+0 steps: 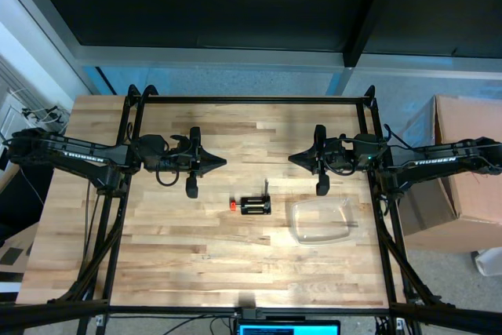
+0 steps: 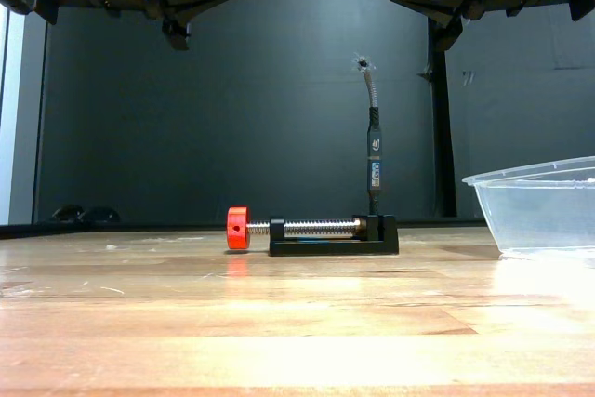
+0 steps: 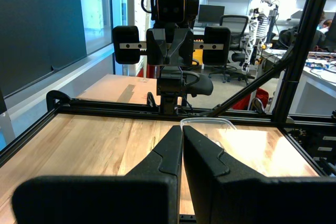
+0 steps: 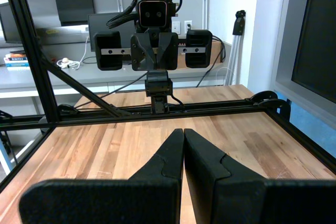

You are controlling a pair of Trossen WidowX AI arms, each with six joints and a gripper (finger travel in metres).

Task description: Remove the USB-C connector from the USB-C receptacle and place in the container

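Pale wood-plank tabletop (image 1: 196, 256) fills the middle of the high view, bordered by black rails (image 1: 251, 100). Just below the centre of that view sits a small black fixture (image 1: 255, 206) with a red knob (image 1: 233, 205) at its left end. The USB-C connector (image 2: 374, 160) stands upright at the fixture's right end. Its lower end is in the USB-C receptacle (image 2: 379, 223), and it looks seated as far as the low view shows. Its short cable (image 2: 372, 99) rises straight and bends slightly left at the top. Neither arm touches it. The clear container (image 1: 296, 225) lies on the tabletop near the fixture's right side, apart from it.

The left end effector (image 1: 224, 162) hangs left of centre, high above the tabletop, pointing right. Its fingers are pressed together with nothing between them. The right end effector (image 1: 291, 159) faces it from right of centre, pointing left, and its fingers are likewise closed on nothing. In the low view both tips sit in the upper part of the picture, well apart, above the top of the cable.
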